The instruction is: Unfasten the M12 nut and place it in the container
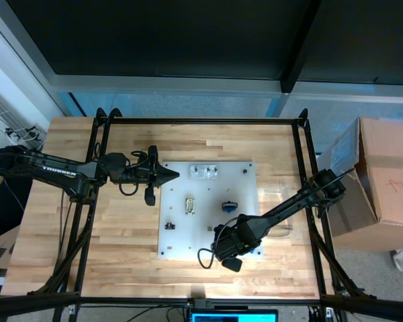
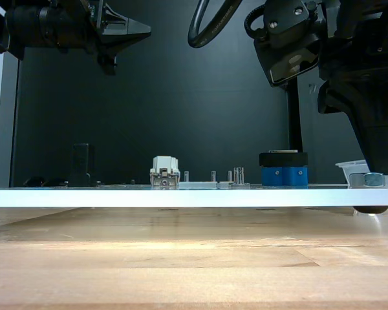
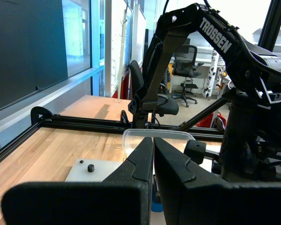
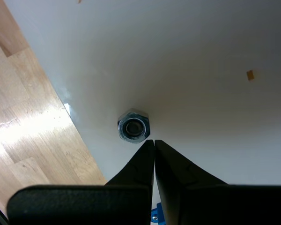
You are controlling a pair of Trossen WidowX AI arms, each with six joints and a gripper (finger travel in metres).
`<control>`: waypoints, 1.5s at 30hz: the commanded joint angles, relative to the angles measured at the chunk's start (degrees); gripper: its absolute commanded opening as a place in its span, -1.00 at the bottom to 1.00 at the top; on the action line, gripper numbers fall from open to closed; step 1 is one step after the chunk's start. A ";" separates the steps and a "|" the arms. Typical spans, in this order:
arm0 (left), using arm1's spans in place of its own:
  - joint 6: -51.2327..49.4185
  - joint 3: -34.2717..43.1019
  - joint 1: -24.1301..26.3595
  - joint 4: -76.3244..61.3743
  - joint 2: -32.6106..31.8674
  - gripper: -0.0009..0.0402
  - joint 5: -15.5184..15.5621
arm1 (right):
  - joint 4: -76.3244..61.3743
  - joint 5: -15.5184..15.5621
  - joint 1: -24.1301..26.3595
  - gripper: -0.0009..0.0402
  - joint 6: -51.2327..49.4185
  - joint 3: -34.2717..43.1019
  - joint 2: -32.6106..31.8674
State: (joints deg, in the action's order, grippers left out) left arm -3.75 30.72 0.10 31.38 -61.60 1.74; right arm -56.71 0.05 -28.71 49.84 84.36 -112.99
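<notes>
Wood table (image 1: 121, 228), board (image 1: 178, 243); nut (image 4: 133, 125) prob. seated

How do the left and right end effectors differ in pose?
The left end effector points level, high over the white board's far left corner; the right end effector points down, low at its near right edge, beside the M12 nut sitting on the board. Both are shut, holding nothing.

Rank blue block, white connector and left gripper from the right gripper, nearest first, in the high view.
From the right gripper, at the board's near right edge:
1. blue block, just beyond.
2. white connector, mid-board, left.
3. left gripper, over far left corner.
</notes>
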 commanded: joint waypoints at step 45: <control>0.00 0.00 -0.02 0.02 0.00 -0.96 -0.02 | 3.76 -3.52 0.07 -0.96 -13.18 -2.05 0.07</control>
State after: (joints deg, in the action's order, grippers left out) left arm -3.75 30.70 0.10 31.38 -61.60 1.72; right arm -52.69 -3.68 -28.60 36.53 82.30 -112.90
